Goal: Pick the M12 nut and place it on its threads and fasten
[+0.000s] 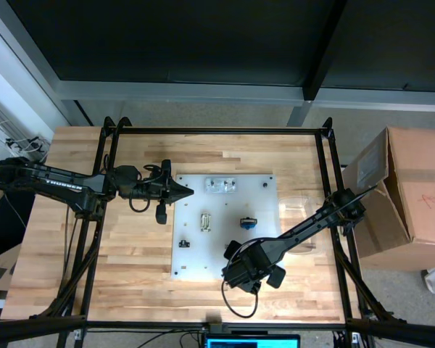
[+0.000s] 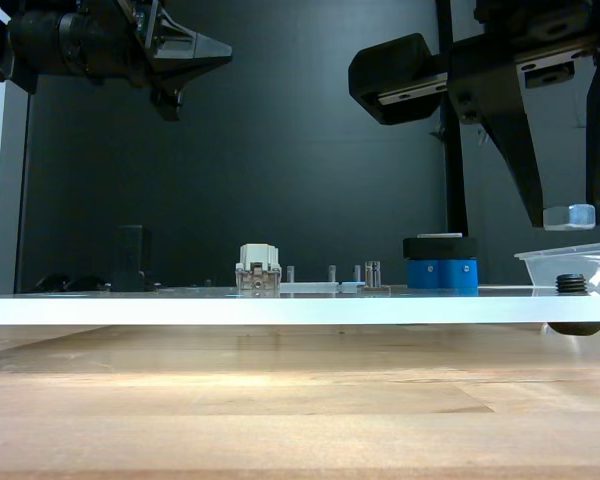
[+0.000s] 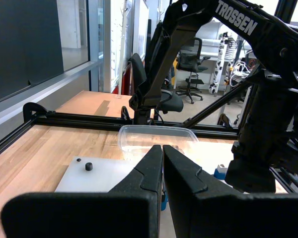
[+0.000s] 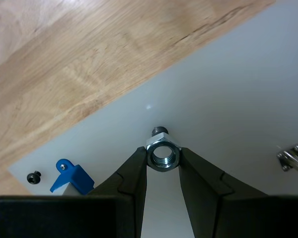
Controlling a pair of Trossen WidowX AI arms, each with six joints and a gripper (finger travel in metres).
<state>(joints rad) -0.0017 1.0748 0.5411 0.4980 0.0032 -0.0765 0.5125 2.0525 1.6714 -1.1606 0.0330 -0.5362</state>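
Right wrist view shows the right gripper (image 4: 163, 154), jaws clamped on the M12 nut (image 4: 163, 156), clear above its bare stud (image 2: 573, 284), so I'd centre, lower squarely, then twist; left gripper (image 1: 191, 192), jaws pressed together empty, hovers at the far left of the board (image 1: 196, 261).

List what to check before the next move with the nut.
1. Grip: ok, nut clamped in right end effector.
2. Threads free: ok, stud shows bare ribs.
3. Clearance: ok, nut hangs above stud in the low view.
4. Centring over stud: cannot tell; the high view shows neither.
5. Other side: ok, left end effector shut, raised over the far left corner of the board.
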